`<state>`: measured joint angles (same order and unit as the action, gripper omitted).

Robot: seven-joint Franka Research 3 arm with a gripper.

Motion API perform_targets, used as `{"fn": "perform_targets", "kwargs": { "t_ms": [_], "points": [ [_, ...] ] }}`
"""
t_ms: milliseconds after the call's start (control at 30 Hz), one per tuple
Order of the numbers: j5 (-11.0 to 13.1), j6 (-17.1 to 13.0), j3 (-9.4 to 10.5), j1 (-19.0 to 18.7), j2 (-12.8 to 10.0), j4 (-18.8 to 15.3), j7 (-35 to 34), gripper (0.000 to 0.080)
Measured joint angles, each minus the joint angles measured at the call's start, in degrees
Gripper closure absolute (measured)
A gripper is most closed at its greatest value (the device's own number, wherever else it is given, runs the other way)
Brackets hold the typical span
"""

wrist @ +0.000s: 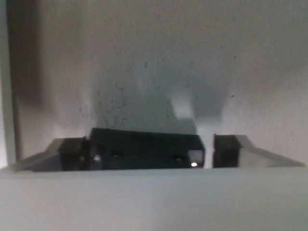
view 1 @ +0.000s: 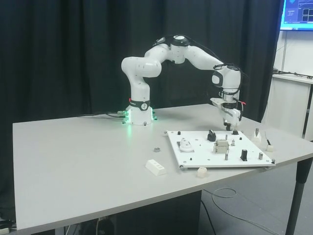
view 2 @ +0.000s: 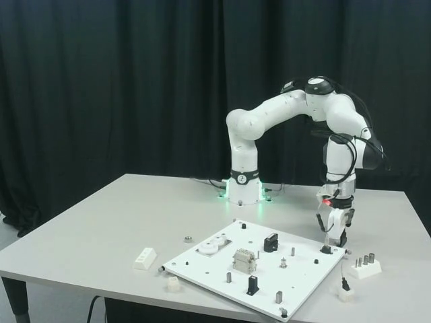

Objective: Pick D-SUB.

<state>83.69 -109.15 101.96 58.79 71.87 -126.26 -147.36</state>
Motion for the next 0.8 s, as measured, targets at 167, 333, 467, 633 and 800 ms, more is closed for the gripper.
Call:
{"fn": "perform_targets", "kwargs": {
  "t_ms": [167,333,467,633,800],
  "points": [
    [0.09,-0.89,-0.02,0.0,-0.03,-0.3,0.41,0.0266],
    [0.12,-1.63,-0.28,0.01,-0.12,-0.81,0.89,0.0417],
    [0.12,-1.68,-0.65,0.02,-0.16,-1.16,1.28,0.0413],
    [0.12,-1.64,-1.16,0.02,-0.25,-1.44,1.53,0.0413],
    [0.11,-1.48,-1.7,0.01,-0.72,-1.75,1.96,0.0413]
  ]
}}
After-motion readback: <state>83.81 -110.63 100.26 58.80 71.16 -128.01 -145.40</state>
